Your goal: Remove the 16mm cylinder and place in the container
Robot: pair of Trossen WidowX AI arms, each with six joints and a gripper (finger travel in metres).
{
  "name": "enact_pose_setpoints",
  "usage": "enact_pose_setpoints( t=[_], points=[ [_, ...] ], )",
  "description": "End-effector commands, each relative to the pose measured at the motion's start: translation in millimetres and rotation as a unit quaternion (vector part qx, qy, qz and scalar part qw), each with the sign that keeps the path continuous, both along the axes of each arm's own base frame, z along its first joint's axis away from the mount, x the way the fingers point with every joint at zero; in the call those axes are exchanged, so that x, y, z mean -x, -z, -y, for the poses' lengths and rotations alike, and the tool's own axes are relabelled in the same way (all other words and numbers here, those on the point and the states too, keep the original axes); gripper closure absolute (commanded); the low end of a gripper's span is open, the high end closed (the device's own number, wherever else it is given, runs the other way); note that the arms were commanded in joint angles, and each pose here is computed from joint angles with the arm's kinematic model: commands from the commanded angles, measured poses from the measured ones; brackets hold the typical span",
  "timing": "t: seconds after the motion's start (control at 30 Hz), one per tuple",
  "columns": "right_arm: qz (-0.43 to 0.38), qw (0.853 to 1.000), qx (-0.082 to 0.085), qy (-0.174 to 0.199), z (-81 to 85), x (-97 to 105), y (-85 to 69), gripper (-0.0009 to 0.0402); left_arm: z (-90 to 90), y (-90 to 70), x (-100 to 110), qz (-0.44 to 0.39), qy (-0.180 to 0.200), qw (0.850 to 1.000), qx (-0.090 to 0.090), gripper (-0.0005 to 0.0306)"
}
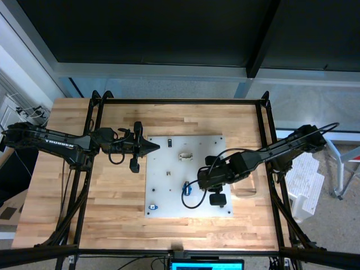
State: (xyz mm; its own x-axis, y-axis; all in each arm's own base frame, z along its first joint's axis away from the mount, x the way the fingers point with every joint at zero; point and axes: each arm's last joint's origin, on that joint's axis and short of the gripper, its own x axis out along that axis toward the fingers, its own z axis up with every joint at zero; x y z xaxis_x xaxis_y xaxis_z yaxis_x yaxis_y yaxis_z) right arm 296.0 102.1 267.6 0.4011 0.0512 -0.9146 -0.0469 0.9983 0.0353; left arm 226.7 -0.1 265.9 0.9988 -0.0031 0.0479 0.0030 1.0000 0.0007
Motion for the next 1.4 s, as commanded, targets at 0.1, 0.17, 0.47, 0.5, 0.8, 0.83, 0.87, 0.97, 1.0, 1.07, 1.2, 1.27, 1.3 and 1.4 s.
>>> enact_pose_setpoints(
  t=[0.1,0.17,0.47,0.5,0.8,0.83,0.87,0.97,1.0,1.07,1.2,1.27,1.3,1.4],
  points=[
    [0.021,1.0,-0.007,0.0,2.5,7,-12.8,0.0393,-0.1,-0.2,0,0.0,0.0,1.0,0.0,0.03],
    [0.025,1.0,-0.008,-0.001,3.0,8,-15.5,0.0393,-0.1,-0.1,0,0.0,0.0,1.0,0.0,0.03],
    [0.028,1.0,-0.009,-0.001,3.3,9,-17.0,0.0393,0.0,-0.2,0,0.0,0.0,1.0,0.0,0.03],
    [0.028,1.0,-0.009,-0.001,3.3,9,-17.0,0.0393,0.0,-0.2,0,0.0,0.0,1.0,0.0,0.03],
    [0.024,1.0,-0.007,-0.001,3.6,10,-14.7,0.0393,-0.1,-0.2,0,0.0,0.0,1.0,0.0,0.03],
    [0.022,1.0,-0.007,-0.001,3.6,10,-13.4,0.0393,-0.1,-0.2,0,0.0,0.0,1.0,0.0,0.03],
    [0.02,1.0,-0.006,0.0,3.7,11,-12.0,0.0393,-0.1,-0.2,0,0.0,0.0,1.0,0.0,0.03],
    [0.013,1.0,-0.007,0.006,4.2,12,-8.1,0.0393,-0.1,-0.2,0,0.0,0.0,1.0,0.0,0.03],
    [0.012,1.0,-0.009,0.011,4.4,13,-7.6,0.0393,-0.1,-0.2,0,0.0,0.0,1.0,0.0,0.03],
    [0.01,1.0,-0.01,0.016,4.9,14,-6.3,0.0393,-0.1,-0.2,0,0.0,0.0,1.0,0.0,0.03],
    [0.007,0.999,-0.016,0.034,8.6,25,-3.5,0.0393,-0.1,-0.2,0,0.0,0.0,1.0,0.0,0.03],
    [0.009,0.999,-0.013,0.043,11.1,31,-3.3,0.0393,0.0,-0.2,0,0.0,0.0,1.0,0.0,0.03],
    [0.011,0.999,-0.011,0.049,12.5,34,-3.1,0.0393,-0.1,-0.2,0,0.0,0.0,1.0,0.0,0.03],
    [0.014,0.998,-0.014,0.06,16.4,44,-2.5,0.0393,0.0,-0.2,0,0.0,0.0,1.0,0.0,0.03]
  ],
)
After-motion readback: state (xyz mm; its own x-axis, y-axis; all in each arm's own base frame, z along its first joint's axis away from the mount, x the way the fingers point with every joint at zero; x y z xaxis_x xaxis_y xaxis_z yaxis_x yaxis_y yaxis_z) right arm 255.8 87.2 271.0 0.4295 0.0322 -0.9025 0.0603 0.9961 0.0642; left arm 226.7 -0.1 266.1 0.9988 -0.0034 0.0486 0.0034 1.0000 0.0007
